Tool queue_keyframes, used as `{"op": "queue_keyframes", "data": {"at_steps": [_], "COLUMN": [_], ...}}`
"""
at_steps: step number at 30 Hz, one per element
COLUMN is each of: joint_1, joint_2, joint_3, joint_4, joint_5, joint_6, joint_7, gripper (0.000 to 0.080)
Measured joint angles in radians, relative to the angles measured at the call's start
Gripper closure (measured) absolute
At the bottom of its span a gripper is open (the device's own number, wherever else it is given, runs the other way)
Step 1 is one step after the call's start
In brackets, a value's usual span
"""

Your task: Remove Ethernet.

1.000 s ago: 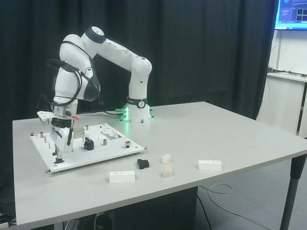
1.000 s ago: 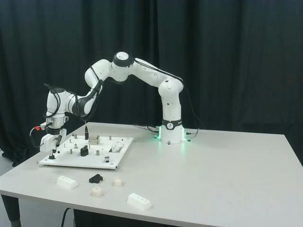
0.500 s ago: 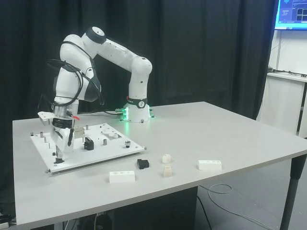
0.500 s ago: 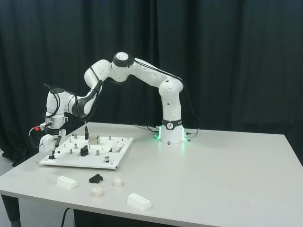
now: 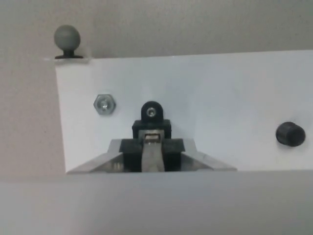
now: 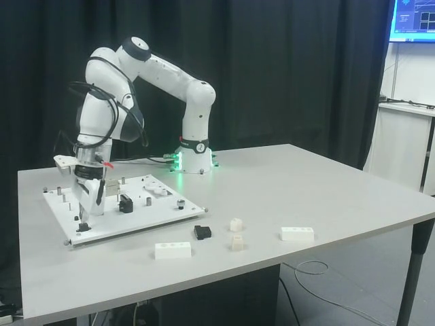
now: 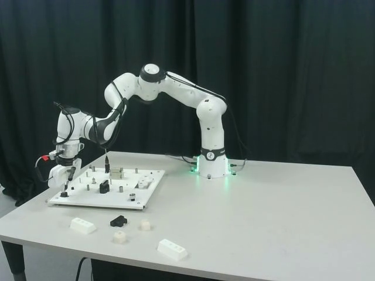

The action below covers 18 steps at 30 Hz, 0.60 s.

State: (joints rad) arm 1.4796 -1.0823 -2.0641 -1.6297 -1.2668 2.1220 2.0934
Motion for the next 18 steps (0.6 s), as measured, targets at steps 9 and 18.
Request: {"op": "queue_keyframes", "data": {"at_steps": [9,18], "joint_1": [-0.006,-0.013], "joint_2": [0.030,0.036], "joint_3": [0.044,0.073], "joint_4": [0.000,0.000], "joint_5": [0.013,0.015], "joint_6": [-0.094,-0.136], "joint_7": [0.000,0.000], "gripper": [0.0725,0.0725]}}
